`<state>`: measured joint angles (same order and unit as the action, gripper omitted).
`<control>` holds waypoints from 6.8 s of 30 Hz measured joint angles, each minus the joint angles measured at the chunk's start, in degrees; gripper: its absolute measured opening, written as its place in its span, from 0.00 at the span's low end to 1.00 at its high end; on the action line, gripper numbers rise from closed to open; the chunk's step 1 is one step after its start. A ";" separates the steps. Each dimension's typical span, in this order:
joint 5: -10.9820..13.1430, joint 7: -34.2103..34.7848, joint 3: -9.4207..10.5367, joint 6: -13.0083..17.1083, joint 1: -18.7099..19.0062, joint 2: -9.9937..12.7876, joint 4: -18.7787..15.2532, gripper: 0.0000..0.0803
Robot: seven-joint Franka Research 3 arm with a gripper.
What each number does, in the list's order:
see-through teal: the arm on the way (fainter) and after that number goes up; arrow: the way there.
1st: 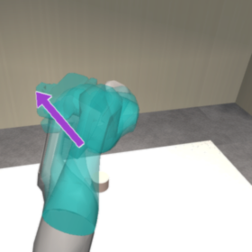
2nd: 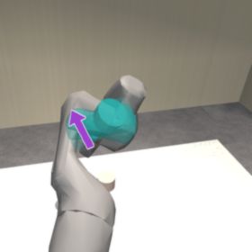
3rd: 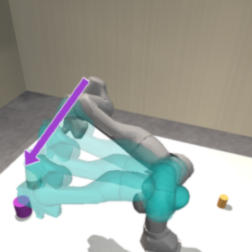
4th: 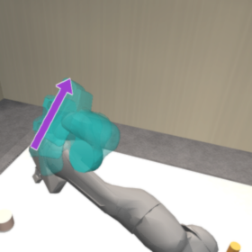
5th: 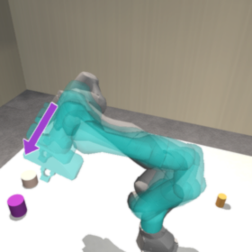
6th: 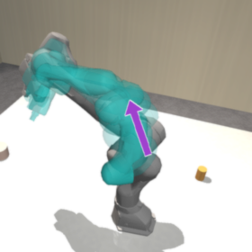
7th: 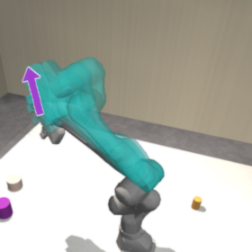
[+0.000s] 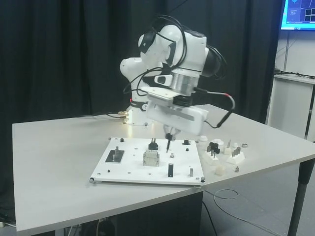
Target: Insert USB.
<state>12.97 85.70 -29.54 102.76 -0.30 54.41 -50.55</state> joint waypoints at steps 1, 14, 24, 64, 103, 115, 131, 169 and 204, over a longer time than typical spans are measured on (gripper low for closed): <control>0.00 1.00 0.00 -0.10 -0.22 -0.05 0.00 0.06; 0.00 14.99 0.48 -1.40 -2.22 -0.17 0.17 0.06; 0.01 24.39 2.02 -3.09 -2.59 -0.18 0.19 0.06; -0.69 44.20 2.11 -14.83 -2.26 -1.73 0.50 0.06; -0.76 46.22 2.02 -28.28 -0.38 -3.56 -3.52 0.06; -2.61 46.22 2.11 -27.32 1.45 -7.24 -11.65 0.06; -3.53 50.58 1.67 -20.63 1.64 -10.10 -16.00 0.06; 10.44 53.74 -8.81 -0.56 8.81 -7.72 -20.16 0.06; 40.75 55.74 -38.78 -4.49 23.06 7.98 -20.17 0.06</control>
<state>53.72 141.44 -68.32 98.26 22.76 62.38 -70.72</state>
